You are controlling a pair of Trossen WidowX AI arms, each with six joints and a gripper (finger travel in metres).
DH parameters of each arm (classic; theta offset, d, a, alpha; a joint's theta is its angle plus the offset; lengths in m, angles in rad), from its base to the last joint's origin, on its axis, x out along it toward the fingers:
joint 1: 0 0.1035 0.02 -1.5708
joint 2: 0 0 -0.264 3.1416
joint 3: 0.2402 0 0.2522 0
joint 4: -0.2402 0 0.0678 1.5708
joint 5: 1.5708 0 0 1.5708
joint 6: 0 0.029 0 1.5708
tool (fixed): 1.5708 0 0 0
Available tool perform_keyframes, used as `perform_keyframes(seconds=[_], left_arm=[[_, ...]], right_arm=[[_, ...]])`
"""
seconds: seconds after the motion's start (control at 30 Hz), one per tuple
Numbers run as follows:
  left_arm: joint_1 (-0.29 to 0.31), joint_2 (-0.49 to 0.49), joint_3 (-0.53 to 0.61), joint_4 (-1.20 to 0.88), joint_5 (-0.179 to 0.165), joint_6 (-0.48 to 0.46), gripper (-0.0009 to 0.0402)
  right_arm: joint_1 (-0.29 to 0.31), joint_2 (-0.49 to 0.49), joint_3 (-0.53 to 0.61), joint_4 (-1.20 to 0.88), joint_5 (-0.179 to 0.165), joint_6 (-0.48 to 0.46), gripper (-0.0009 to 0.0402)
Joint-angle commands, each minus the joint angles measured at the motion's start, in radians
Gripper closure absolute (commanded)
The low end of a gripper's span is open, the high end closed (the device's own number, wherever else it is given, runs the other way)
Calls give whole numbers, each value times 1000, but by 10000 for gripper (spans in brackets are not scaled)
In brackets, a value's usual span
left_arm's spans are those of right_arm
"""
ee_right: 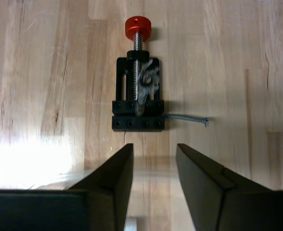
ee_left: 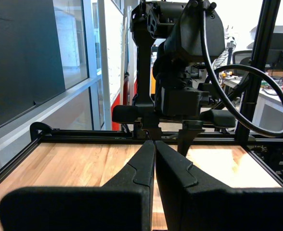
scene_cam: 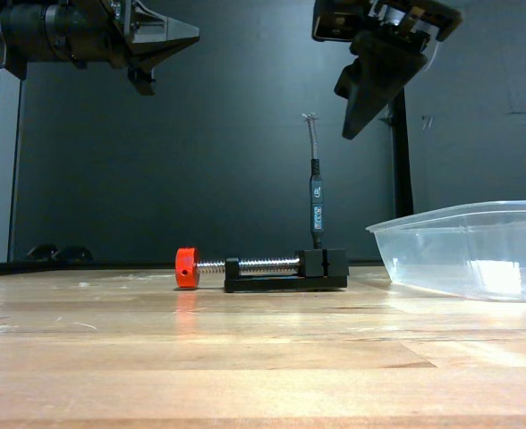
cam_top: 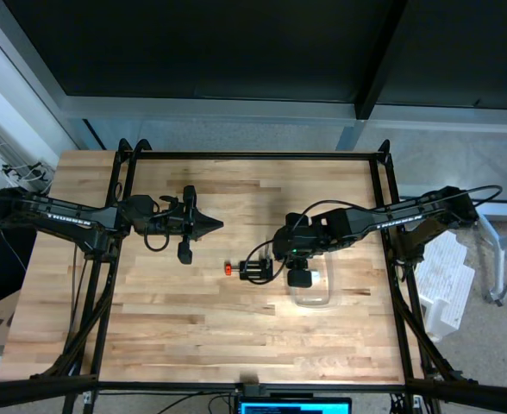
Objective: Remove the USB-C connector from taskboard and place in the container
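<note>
I'm hovering the right gripper (ee_right: 153,147) high above the taskboard (scene_cam: 285,272), a little toward the container (scene_cam: 473,246), with its fingers spread apart and carrying nothing. The left gripper (ee_left: 154,143) is hanging well off to the left, fingers pressed together on nothing.

The USB-C connector (scene_cam: 317,210) is standing upright out of the block end of the taskboard, opposite the red-orange knob (scene_cam: 186,268). A short frayed cable stub (scene_cam: 312,134) is poking up from its top. I'm judging it light, stiff in the dark moulded body and floppy at the stub. So I'm aiming to pinch the body's flat sides just above the block and pull straight up, since a sideways tug could drag or tip the small board. The container is sitting just beside the board, on its right.
</note>
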Motion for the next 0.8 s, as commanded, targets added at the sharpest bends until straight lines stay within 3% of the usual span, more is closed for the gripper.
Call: perform_keyframes(seconds=[0.03, 0.8], left_arm=[[0, 0, 0, 0, 0, 0, 393], [0, 0, 0, 0, 0, 0, 393]], right_arm=[[1, 38, 30, -6, 2, 34, 235], [3, 207, 104, 17, 10, 52, 220]])
